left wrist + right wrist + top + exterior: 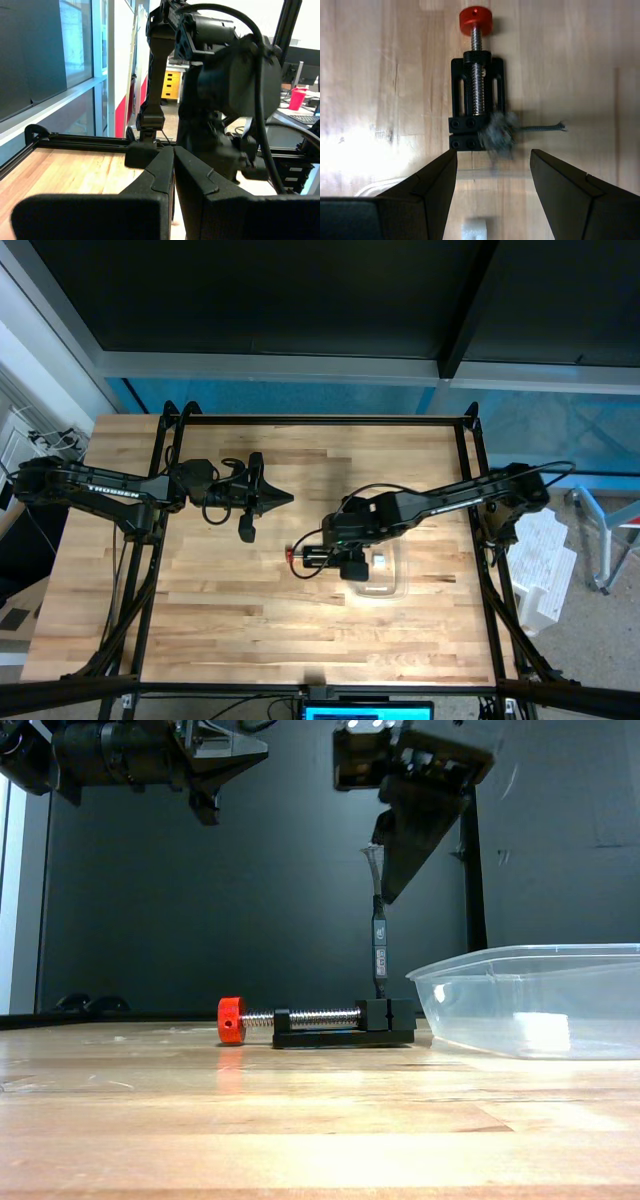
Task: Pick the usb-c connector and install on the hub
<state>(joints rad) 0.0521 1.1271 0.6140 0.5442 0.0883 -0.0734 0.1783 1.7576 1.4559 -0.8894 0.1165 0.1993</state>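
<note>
Right gripper (493,156), fingers apart and holding nothing, hangs above the clamp (340,1025). Connector (380,945) stands upright in the clamp, free of both grippers, with a frayed cable stub on top; how deep it sits cannot be told. Left gripper (173,150), fingers together and empty, hangs raised at 10 o'clock from the clamp. Plastic tub (520,990) lies at 3 o'clock.

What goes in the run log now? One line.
usb-c connector: upright at vise, unheld, seating cannot tell | left gripper: shut, raised, left of vise | right gripper: open, above connector
</note>
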